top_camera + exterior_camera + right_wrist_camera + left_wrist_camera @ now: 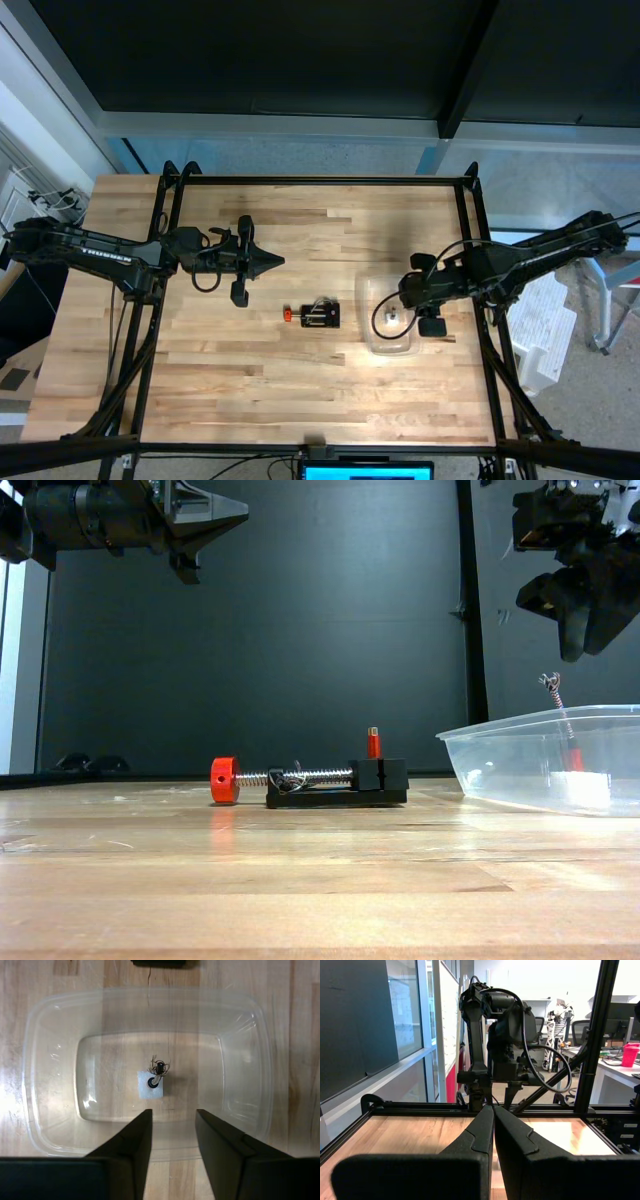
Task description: Pick the RCA connector and install on taskboard
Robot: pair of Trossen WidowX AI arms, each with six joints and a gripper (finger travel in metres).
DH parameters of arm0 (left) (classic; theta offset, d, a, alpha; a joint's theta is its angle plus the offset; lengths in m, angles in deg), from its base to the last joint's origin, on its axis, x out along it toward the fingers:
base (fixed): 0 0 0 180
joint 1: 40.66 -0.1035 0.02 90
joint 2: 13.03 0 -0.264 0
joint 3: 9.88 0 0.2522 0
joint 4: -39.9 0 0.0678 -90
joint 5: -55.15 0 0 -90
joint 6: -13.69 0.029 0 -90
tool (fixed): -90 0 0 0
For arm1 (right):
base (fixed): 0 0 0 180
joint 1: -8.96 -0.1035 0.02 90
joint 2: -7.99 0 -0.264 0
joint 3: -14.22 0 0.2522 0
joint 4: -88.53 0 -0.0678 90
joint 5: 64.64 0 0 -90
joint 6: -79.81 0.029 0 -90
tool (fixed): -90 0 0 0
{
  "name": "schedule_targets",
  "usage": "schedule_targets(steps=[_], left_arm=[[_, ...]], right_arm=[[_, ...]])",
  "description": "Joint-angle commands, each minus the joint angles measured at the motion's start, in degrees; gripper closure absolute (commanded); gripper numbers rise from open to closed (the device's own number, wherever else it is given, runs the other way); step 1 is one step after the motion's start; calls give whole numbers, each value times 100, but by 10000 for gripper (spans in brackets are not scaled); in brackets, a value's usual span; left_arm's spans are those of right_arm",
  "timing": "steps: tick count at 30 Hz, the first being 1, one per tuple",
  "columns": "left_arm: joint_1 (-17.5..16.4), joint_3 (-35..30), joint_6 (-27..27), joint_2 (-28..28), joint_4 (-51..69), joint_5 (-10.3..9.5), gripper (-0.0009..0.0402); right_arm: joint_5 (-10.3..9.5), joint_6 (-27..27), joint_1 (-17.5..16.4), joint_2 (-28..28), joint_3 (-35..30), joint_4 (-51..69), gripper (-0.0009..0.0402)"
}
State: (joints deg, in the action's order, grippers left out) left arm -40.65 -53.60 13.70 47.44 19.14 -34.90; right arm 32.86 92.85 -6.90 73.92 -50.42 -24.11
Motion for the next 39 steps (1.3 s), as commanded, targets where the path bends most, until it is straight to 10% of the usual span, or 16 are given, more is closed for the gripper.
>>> schedule_targets(steps=[1, 39], left_arm=[[0, 0, 0, 2, 0, 2, 393], [-2, 0, 0, 2, 0, 2, 393]], right_arm=[[0, 28, -44, 162, 66, -81, 242], [-4, 149, -103, 1519, 437, -1390, 233]])
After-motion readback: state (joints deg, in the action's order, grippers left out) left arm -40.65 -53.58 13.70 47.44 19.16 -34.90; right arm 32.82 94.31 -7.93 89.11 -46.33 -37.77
